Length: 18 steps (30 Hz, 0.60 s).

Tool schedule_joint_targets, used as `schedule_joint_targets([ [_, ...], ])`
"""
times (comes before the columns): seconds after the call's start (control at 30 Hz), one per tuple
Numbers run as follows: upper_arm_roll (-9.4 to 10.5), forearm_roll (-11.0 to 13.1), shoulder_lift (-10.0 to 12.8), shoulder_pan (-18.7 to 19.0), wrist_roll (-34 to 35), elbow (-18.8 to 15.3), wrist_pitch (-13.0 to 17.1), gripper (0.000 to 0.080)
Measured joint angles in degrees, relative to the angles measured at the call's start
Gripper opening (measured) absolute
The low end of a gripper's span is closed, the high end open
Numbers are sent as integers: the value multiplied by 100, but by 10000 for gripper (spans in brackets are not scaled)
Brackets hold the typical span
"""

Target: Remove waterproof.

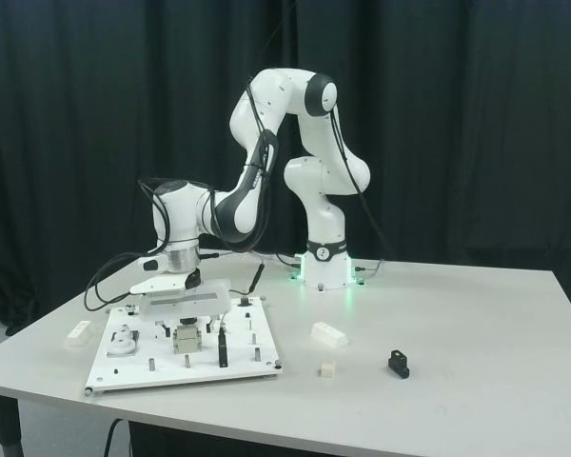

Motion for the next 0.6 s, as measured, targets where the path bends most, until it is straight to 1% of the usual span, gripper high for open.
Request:
schedule_joint_targets([
  [0.37, -1, 130, 71, 5, -10, 72, 31, 800],
  [0.4, -2, 131, 74, 4, -10, 77, 39, 672],
  [0.53, -5, 131, 77, 5, -15, 80, 43, 672],
  [0.57, -5, 131, 77, 5, -15, 80, 43, 620],
  [0.6, -5, 131, 77, 5, -15, 81, 43, 620],
])
